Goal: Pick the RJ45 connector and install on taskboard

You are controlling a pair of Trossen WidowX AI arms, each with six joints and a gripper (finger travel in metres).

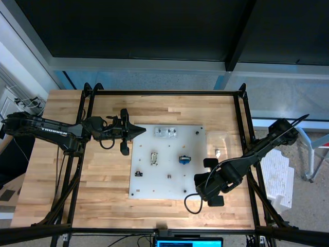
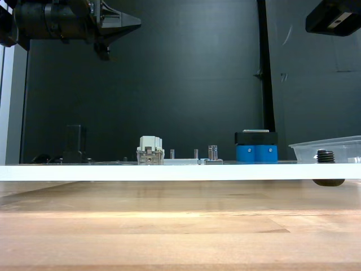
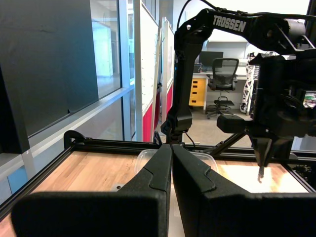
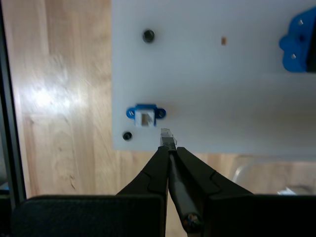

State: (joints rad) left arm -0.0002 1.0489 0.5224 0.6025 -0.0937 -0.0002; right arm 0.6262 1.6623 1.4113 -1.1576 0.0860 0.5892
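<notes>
Wood table (image 1: 103, 180) is carrying the taskboard (image 1: 154, 180), a white plate lying flat at centre, w/ a clear tray (image 1: 218, 140) sitting just beside its right edge.

Right gripper (image 4: 168, 148) is pointing straight down over the board's near-right corner. Its fingers are pinching tight on a dark cable (image 4: 180, 202), and the RJ45 connector (image 4: 167, 137) is sticking out just past the fingertips, pale and translucent. Conn. is hanging above the board, not touching. Low view is showing only the gripper body high up at the frame's top right, nothing of it down at board level. In right wrist view the plug tip is sitting just short of a small blue socket mount (image 4: 145, 114) w/ a white opening, a little to one side of it. Plug is not inserted.

Left gripper (image 1: 139, 131) is hovering over the board's left edge, toward the far side, arm stretching level and nose aiming toward the right arm. Fingers are pressing together tip to tip, w/ nothing btwn them. Low view is showing it well above the board.

Other board parts: a silver block (image 1: 167, 132) is sitting near the far edge, a pale grey housing (image 1: 153, 158) is standing mid-board, and a blue-and-black block (image 1: 184, 159) is sitting to its right.
</notes>
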